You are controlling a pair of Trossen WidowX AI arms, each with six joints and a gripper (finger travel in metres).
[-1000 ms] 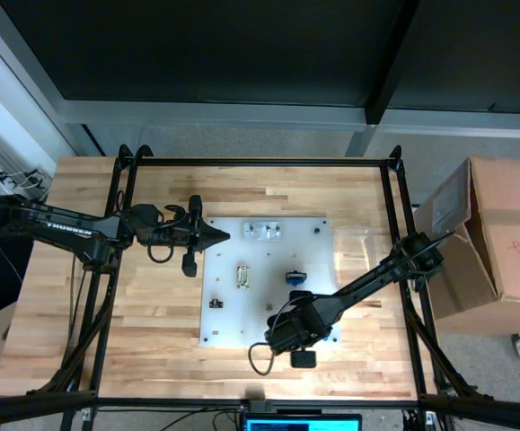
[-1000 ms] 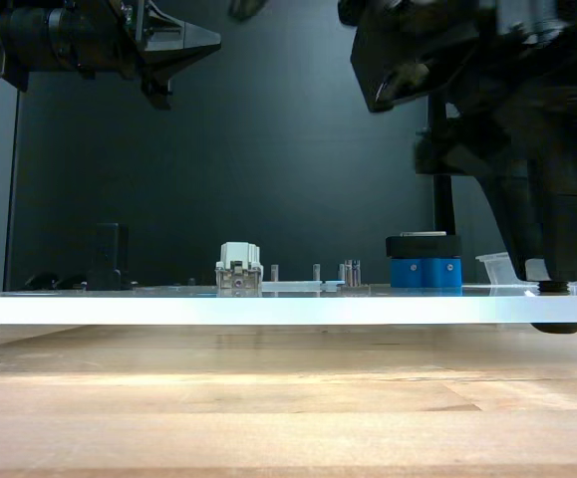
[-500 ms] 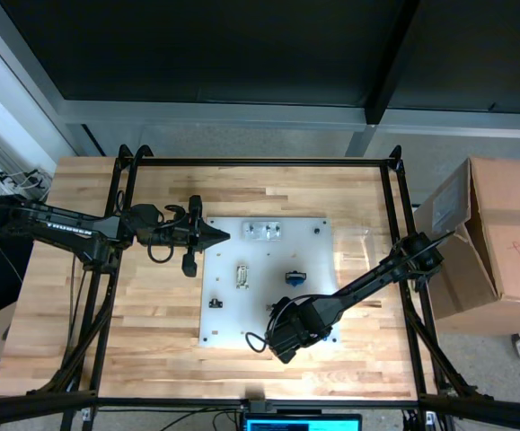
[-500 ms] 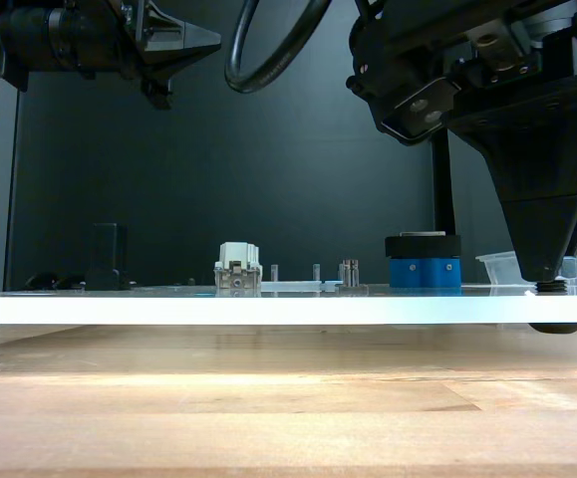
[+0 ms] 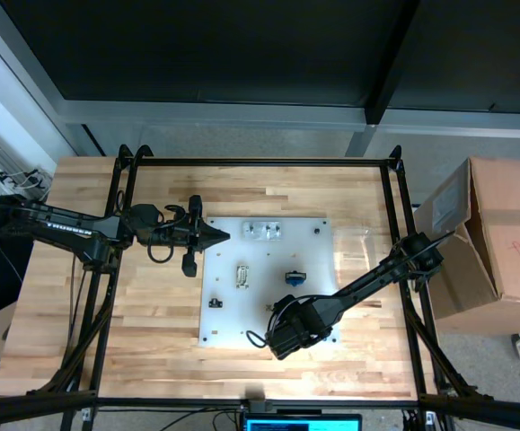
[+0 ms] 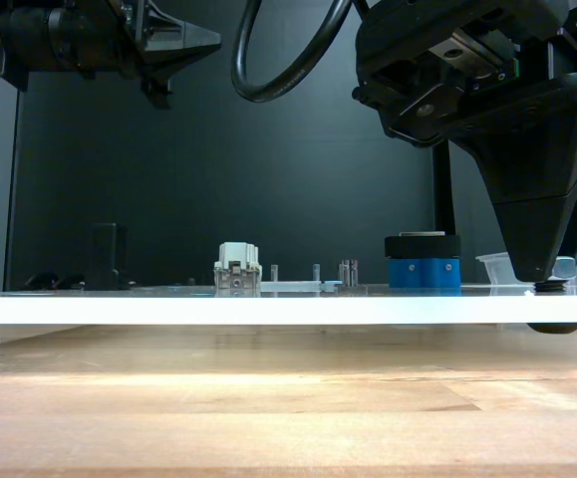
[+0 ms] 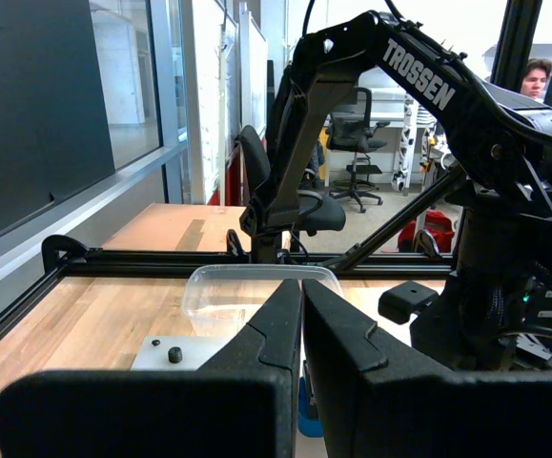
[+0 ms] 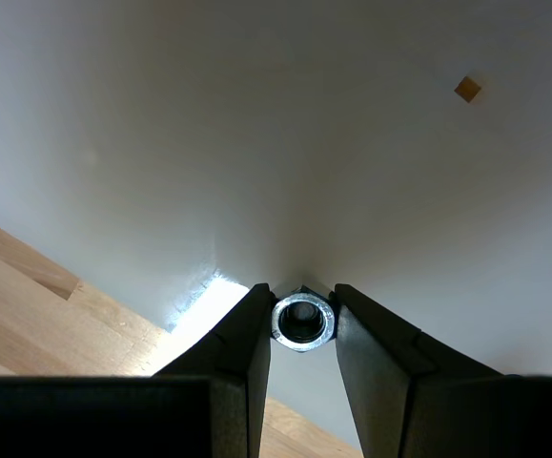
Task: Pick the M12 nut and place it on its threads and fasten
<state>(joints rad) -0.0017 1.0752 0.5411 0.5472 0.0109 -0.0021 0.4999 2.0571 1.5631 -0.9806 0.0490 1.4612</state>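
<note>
Change: the right gripper (image 6: 537, 281) has turned about its own axis over the last second. Its camera block has swung round in the high view, and the tip stays on the same spot at the board's (image 5: 233, 325) near right edge. The nut (image 8: 303, 321) hasn't shifted, it's pinched between both right fingers. In the low view the tips sit right on top of the stud (image 6: 549, 289), so the nut is at the stud. I can't tell if it's threaded on or how far down. My read: the fasten step is under way, with pick and place behind it.

The left gripper (image 5: 224, 236) is high over the board's far left edge, fingers pressed together, holding nothing.

Containers: a clear tray (image 5: 354, 241) sits off the board's far right. The nut isn't in it, and I can't make out any contents.
</note>
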